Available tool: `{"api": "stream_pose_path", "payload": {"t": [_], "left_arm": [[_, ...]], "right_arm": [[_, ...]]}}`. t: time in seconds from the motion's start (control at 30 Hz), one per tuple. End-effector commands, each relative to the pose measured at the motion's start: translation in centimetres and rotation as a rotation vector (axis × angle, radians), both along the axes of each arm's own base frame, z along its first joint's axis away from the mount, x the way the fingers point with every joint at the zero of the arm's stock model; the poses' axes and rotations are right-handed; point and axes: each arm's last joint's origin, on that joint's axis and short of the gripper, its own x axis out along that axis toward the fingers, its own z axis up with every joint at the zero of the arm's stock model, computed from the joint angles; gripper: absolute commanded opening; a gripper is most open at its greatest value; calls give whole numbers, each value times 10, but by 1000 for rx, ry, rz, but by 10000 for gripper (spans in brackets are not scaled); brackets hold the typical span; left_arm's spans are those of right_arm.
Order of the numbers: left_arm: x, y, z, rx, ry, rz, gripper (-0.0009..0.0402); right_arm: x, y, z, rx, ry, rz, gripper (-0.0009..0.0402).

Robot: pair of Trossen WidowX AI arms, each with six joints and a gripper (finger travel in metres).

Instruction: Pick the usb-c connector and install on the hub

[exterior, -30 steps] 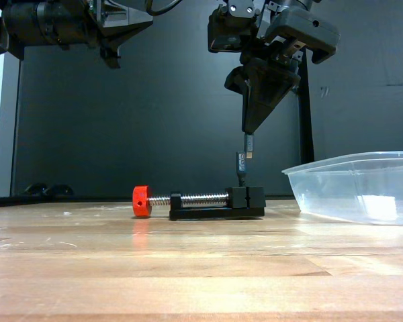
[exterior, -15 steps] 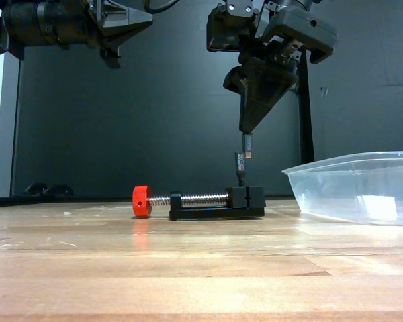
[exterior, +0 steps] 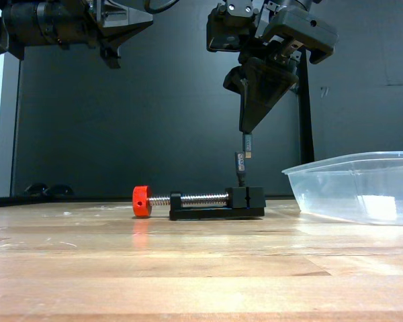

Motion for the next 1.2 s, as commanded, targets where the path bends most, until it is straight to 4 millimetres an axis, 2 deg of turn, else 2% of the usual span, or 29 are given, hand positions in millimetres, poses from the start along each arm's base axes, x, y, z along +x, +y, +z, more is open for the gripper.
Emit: {"api": "stream_pose_path", "payload": {"t": [0.03, 0.7, 0.9, 1.2], "left_arm": [[0, 0, 0, 0, 0, 0, 0], [0, 0, 0, 0, 0, 0, 0], [0, 0, 0, 0, 0, 0, 0], [0, 0, 0, 0, 0, 0, 0]], "right_arm": [[0, 0, 0, 0, 1, 0, 0], [-2, 0, 0, -1, 16, -4, 0], [-8, -1, 11, 3, 38, -27, 0], [-6, -1, 25, 15, 23, -54, 0]]}}
